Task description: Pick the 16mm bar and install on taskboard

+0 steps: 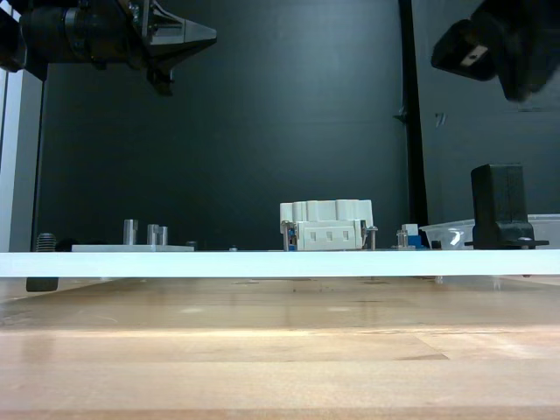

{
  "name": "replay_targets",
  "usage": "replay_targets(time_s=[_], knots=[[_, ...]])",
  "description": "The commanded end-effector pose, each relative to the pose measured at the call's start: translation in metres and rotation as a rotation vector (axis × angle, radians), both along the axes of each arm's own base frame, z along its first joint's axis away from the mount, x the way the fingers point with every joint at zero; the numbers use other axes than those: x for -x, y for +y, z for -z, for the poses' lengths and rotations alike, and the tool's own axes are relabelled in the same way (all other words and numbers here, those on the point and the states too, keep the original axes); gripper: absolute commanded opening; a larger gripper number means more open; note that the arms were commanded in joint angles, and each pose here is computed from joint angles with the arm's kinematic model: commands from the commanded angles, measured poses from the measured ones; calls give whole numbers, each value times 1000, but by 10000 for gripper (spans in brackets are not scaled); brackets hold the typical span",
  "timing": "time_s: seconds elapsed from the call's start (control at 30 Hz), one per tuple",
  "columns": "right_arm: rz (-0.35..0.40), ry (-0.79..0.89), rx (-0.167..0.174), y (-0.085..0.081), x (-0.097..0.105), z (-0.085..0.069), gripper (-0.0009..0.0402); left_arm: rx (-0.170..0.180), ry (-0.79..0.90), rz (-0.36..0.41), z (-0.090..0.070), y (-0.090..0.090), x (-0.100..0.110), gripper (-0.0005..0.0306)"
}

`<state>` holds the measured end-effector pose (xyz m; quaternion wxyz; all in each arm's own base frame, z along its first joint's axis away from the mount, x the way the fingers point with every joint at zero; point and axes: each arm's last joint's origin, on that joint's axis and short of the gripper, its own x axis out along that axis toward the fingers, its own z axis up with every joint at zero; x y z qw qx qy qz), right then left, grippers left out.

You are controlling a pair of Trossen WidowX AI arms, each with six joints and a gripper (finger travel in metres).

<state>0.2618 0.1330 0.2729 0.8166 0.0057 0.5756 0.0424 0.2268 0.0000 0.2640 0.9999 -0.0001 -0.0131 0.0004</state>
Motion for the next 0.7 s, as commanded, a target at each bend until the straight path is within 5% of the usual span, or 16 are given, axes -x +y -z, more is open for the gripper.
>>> replay_targets(time_s=[0.03,0.23,0.7], knots=[[5,-34,3,-14,0,-8,4,0,0,0,0,0,0,0],[11,-113,42,-39,-1,-19,1,0,0,0,0,0,0,0],[75,-440,61,-103,4,-30,0,0,0,0,0,0,0,0]])
